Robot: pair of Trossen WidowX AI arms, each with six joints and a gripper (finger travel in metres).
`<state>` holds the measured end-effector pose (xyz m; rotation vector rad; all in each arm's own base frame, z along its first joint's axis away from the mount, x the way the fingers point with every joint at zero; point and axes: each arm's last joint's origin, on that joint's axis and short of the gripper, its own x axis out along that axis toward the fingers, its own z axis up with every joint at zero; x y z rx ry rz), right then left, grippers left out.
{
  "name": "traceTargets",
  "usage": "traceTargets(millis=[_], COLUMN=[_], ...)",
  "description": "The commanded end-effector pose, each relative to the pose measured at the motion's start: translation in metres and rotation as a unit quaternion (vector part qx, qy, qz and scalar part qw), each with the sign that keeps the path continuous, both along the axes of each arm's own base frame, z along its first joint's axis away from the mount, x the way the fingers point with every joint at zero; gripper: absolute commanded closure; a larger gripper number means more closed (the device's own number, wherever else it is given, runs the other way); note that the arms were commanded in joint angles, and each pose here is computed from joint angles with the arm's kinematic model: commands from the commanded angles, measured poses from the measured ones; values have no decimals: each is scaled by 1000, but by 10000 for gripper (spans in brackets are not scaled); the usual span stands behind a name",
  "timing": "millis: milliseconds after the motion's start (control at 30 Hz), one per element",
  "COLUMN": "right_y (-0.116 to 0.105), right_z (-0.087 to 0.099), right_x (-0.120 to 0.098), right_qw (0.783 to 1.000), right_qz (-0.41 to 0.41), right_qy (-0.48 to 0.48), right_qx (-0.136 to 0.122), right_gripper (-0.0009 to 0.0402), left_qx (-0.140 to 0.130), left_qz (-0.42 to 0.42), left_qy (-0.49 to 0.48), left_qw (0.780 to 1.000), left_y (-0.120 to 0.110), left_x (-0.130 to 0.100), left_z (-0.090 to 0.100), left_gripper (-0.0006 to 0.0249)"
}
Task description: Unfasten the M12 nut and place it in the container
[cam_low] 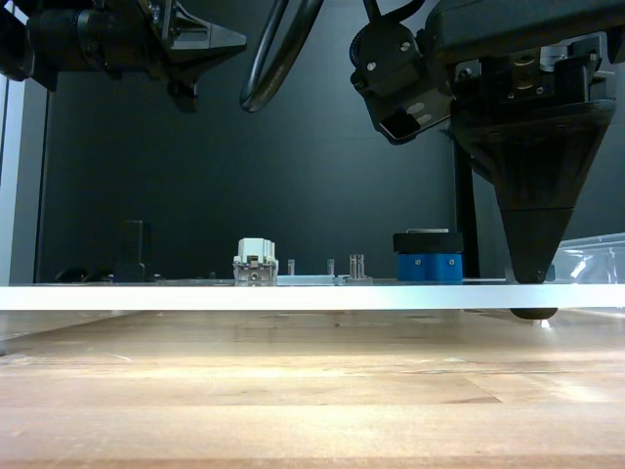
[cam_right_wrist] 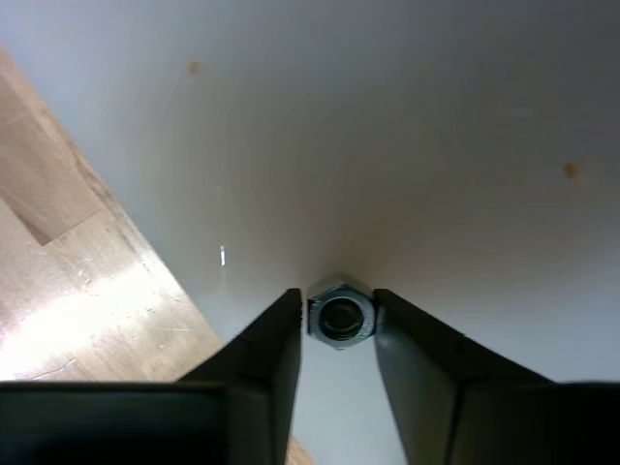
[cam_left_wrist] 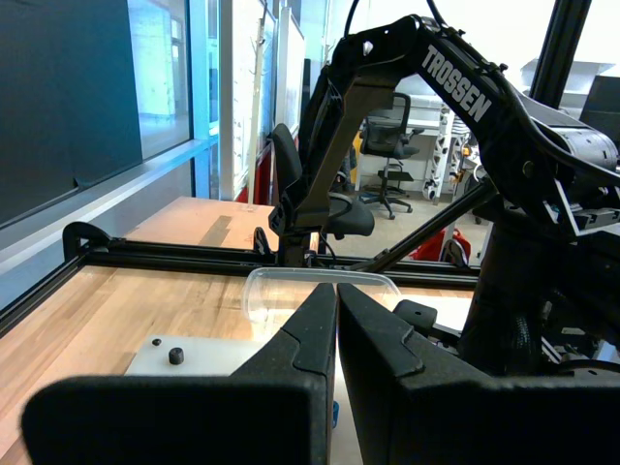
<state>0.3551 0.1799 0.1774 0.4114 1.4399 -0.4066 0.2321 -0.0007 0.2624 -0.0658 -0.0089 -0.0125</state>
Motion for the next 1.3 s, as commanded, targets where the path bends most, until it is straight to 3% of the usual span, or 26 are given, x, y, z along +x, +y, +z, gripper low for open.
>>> traceTargets(millis=[33, 200, 467, 633, 767, 900, 1100, 1200, 1300], right_y=[0, 1, 0, 0, 0, 0, 0, 0, 0], right_z=[0, 0, 1, 1, 1, 1, 2, 3, 6], right_x=[1, 2, 2, 2, 2, 2, 2, 1, 0], right_qw=[1000, 1000, 1000, 993, 975, 940, 866, 824, 767], right_qz=[7, 11, 22, 115, 220, 339, 498, 564, 640], right_qy=[-6, -7, -6, -5, -3, -2, 0, 0, 2], right_qx=[2, 5, 5, -4, -14, -25, -41, -48, -56], right_gripper=[354, 396, 382, 381, 382, 381, 381, 381, 381], left_qx=[0, 0, 0, 0, 0, 0, 0, 0, 0], left_qz=[0, 0, 0, 0, 0, 0, 0, 0, 0], left_qy=[0, 0, 0, 0, 0, 0, 0, 0, 0], left_qw=[1000, 1000, 1000, 1000, 1000, 1000, 1000, 1000, 1000], left_y=[0, 0, 0, 0, 0, 0, 0, 0, 0], left_x=[0, 0, 0, 0, 0, 0, 0, 0, 0], left_z=[0, 0, 0, 0, 0, 0, 0, 0, 0], left_gripper=[243, 243, 243, 243, 243, 243, 243, 243, 243])
